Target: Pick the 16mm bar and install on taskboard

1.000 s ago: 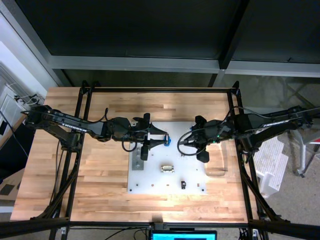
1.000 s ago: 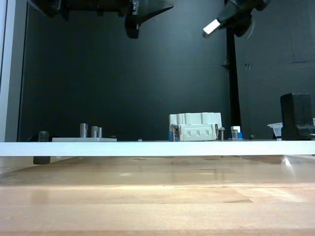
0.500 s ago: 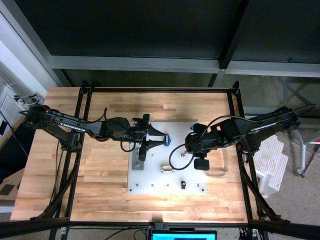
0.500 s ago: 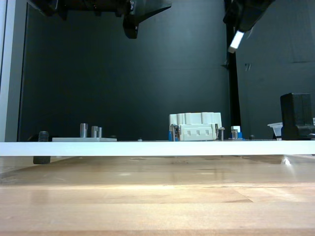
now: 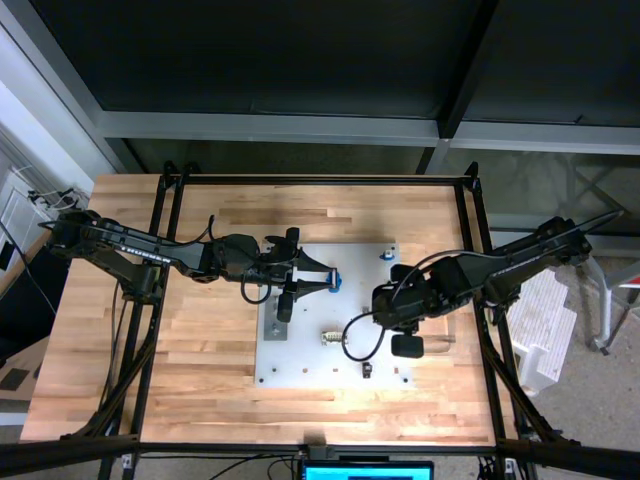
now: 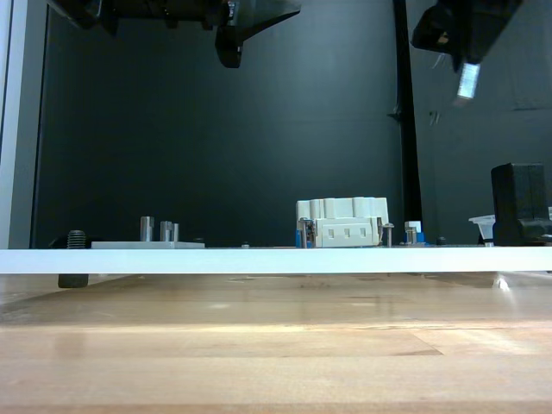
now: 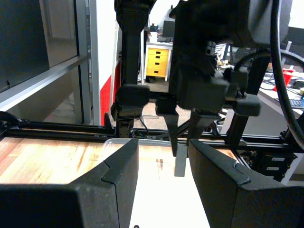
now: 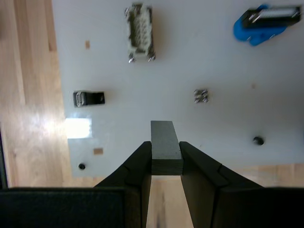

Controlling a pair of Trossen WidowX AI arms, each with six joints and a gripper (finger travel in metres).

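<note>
The 16mm bar [image 8: 164,138] is a short grey block, held at one end between the fingers of my right gripper [image 8: 166,154], which is shut on it. It hangs nearly upright, high above the white taskboard [image 8: 199,57] and clear of any seat, as the low view shows the bar [image 6: 467,82] under the right gripper [image 6: 463,53]. From above, the right gripper [image 5: 386,311] is over the board's right side. My left gripper [image 5: 322,280] hovers open over the board's far middle, beside a blue part [image 5: 334,281]. Its fingers [image 7: 118,166] have nothing between them.
On the taskboard [image 5: 300,365] sit a white connector [image 5: 333,339], a small black piece [image 5: 368,371] and a metal plate with posts [image 5: 274,325]. A clear tray [image 5: 443,343] lies at the board's right edge. A black block [image 6: 520,205] stands at the low view's right.
My right gripper has carried the bar toward the table's near edge and the board's right side, and the bar has swung from tilted to nearly upright. The left gripper has barely moved.
</note>
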